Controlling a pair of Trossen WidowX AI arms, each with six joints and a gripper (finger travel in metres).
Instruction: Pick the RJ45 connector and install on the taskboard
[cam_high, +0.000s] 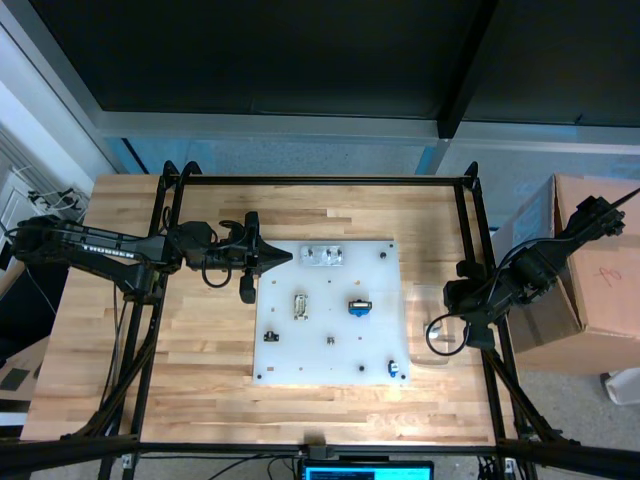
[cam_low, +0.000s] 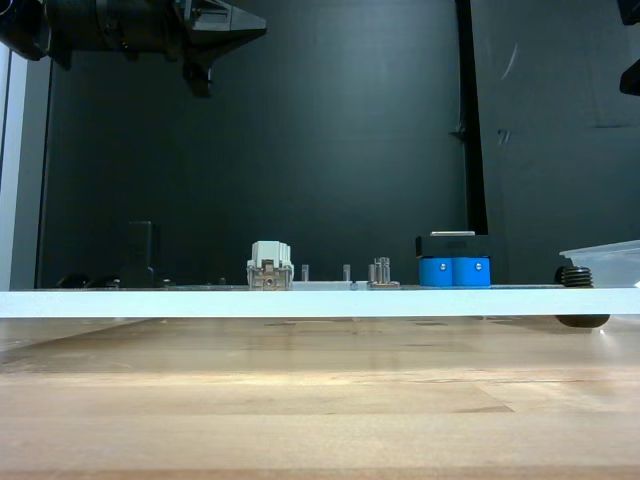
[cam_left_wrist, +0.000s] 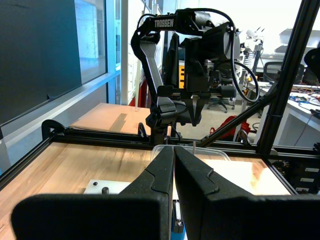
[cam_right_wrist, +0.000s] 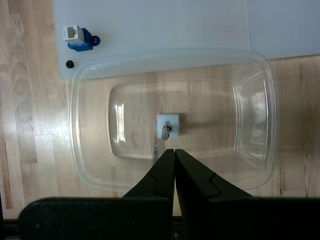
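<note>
The RJ45 connector (cam_right_wrist: 168, 125) lies free in a clear tray (cam_right_wrist: 261, 150) on the counter (cam_high: 200, 400), beside the taskboard (cam_high: 330, 335). The right gripper (cam_right_wrist: 174, 153) hovers above it, fingers pressed together. The left gripper (cam_left_wrist: 173, 151), also pressed together, hangs over the taskboard's left edge.

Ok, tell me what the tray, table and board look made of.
Tray: clear glossy plastic, see-through; the RJ45 connector lies free inside, under the shut right gripper. Table: wood, visible grain strips. Board: white, matte, likely plastic. Shut left gripper hovers above its left edge.
</note>
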